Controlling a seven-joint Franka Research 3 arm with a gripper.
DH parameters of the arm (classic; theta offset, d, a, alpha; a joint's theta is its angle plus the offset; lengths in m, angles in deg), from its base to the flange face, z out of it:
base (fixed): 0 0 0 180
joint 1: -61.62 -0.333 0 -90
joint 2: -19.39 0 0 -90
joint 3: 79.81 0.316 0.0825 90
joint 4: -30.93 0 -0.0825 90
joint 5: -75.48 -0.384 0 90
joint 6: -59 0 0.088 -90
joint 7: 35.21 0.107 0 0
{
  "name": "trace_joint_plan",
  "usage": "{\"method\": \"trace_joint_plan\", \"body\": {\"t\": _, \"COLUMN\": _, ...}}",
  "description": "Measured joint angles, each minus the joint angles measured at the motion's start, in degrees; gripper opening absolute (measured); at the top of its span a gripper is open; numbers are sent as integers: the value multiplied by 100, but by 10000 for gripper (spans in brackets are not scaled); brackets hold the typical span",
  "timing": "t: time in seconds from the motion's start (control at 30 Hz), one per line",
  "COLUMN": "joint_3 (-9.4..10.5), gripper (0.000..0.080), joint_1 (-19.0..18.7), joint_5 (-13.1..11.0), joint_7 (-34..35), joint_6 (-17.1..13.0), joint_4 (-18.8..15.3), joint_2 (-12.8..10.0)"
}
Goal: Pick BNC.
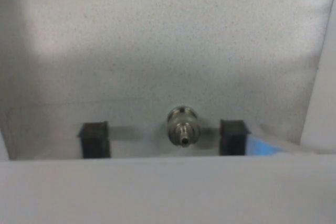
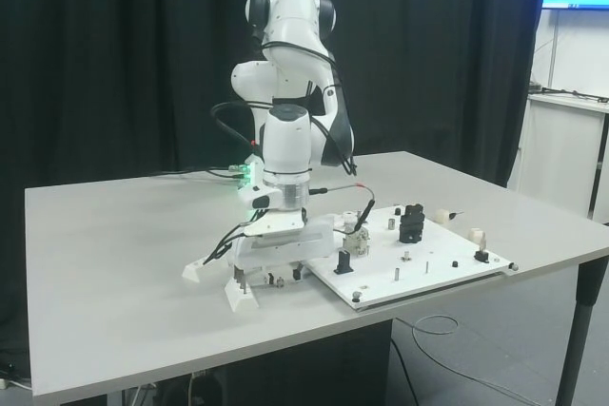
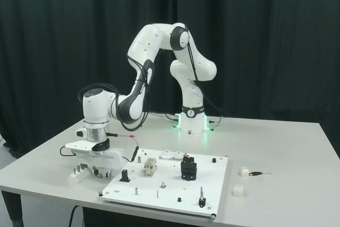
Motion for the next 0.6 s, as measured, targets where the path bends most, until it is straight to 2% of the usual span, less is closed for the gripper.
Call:
{"method": "trace_joint_plan", "body": {"t": 0.03, "joint_3": -1, "gripper": 774, "joint_1": 0, "joint_5": 0, "joint_7": -2, "joint_6": -2, "joint_4": 0, "joint_2": -2}}
{"method": "trace_joint_plan", "body": {"t": 0.07, "joint_3": -1, "gripper": 426, "joint_1": 0, "joint_5": 1, "joint_7": -12, "joint_6": -6, "joint_4": 0, "joint_2": -5}}
{"method": "trace_joint_plan", "body": {"t": 0.2, "joint_3": -6, "gripper": 426, "joint_1": 0, "joint_5": 3, "joint_7": -111, "joint_6": -37, "joint_4": 0, "joint_2": -24}}
{"method": "trace_joint_plan", "body": {"t": 0.23, "joint_3": -8, "gripper": 240, "joint_1": 0, "joint_5": 3, "joint_7": -139, "joint_6": -51, "joint_4": 0, "joint_2": -32}}
{"method": "trace_joint_plan", "body": {"t": 0.4, "joint_3": -23, "gripper": 240, "joint_1": 0, "joint_5": 4, "joint_7": -177, "joint_6": -86, "joint_4": 1, "joint_2": -53}}
{"method": "trace_joint_plan", "body": {"t": 0.43, "joint_3": -26, "gripper": 124, "joint_1": 0, "joint_5": 4, "joint_7": -183, "joint_6": -87, "joint_4": 1, "joint_2": -53}}
{"method": "trace_joint_plan", "body": {"t": 0.6, "joint_3": -49, "gripper": 124, "joint_1": -9, "joint_5": 8, "joint_7": -262, "joint_6": -88, "joint_4": 1, "joint_2": -55}}
